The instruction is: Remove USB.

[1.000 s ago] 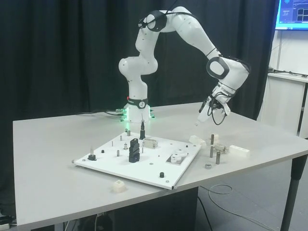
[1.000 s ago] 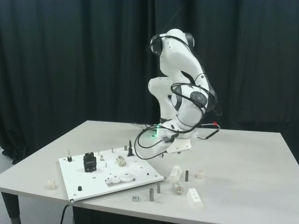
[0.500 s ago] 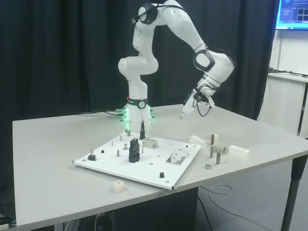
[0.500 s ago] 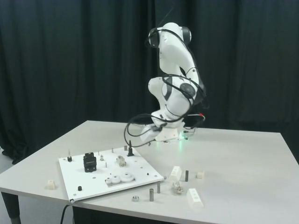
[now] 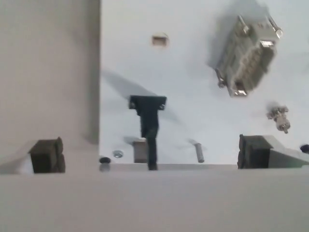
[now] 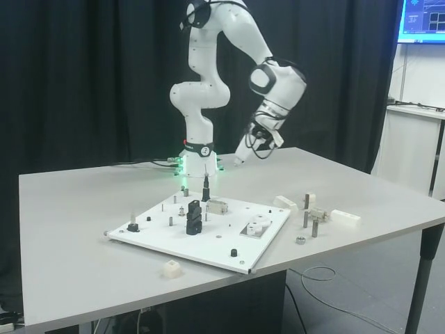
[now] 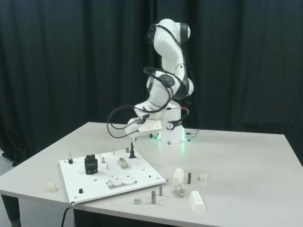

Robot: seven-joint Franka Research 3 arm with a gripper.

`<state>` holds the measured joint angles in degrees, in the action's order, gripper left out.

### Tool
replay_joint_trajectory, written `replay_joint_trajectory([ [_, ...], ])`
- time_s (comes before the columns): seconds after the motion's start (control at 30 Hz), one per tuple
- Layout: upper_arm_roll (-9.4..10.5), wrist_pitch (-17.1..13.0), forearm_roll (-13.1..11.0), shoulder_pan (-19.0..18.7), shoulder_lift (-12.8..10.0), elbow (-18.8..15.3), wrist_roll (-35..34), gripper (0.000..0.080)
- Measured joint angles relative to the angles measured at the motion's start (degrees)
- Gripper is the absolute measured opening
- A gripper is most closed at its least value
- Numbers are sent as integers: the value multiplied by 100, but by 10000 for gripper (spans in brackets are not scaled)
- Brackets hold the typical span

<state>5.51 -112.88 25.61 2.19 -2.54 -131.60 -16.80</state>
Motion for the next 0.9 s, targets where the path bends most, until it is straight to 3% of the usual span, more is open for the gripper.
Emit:
replay_joint_trajectory([
  [0.33, -304, -457, -12, 266, 308, -385, 529, 800],
  [0.9, -843, -746, -11, 266, 455, -844, 926, 800],
])
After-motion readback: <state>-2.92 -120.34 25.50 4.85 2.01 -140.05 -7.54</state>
